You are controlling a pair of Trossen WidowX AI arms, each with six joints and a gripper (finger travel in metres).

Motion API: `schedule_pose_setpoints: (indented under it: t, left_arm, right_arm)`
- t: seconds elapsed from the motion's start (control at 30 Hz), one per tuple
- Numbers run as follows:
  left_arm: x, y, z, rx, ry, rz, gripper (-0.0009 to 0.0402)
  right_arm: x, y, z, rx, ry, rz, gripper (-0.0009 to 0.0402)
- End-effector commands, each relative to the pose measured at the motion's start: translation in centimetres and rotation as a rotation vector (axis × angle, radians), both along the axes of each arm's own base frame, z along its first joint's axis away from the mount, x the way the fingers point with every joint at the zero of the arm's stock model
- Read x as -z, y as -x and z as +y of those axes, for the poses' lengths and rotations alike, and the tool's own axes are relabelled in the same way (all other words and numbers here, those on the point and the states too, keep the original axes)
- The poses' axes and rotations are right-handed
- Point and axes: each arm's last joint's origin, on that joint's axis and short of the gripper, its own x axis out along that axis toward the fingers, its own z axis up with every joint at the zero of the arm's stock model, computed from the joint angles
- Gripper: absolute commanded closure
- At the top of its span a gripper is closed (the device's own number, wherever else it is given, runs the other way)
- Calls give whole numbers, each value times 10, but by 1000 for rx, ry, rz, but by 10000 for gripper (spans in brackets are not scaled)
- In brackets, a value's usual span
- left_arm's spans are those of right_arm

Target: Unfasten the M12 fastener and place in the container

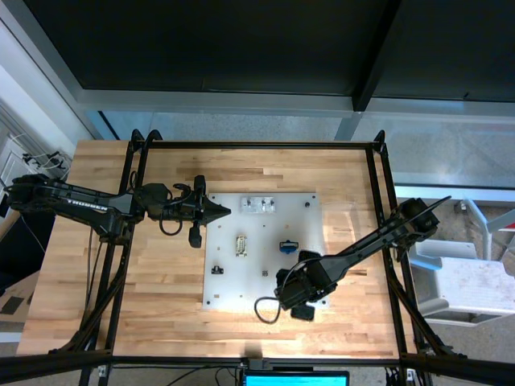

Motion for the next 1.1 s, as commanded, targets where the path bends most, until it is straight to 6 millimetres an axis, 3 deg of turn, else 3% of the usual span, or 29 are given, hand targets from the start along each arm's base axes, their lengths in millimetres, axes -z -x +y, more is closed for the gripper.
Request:
schedule_pose_setpoints:
  t: [0.03, 0.37, 0.8, 1.1]
  left_arm:
    - [0, 0, 0, 0, 0, 0, 393]
    - [0, 0, 0, 0, 0, 0, 393]
    - [0, 0, 0, 0, 0, 0, 393]
    - [0, 0, 0, 0, 0, 0, 393]
  right_arm:
    - [-2, -3, 4, -30, -85, -16, 393]
    - [17, -12, 11, -60, -98, -21, 393]
    - [21, -14, 12, -60, -91, -30, 393]
    - [9, -3, -5, -3, 266, -45, 393]
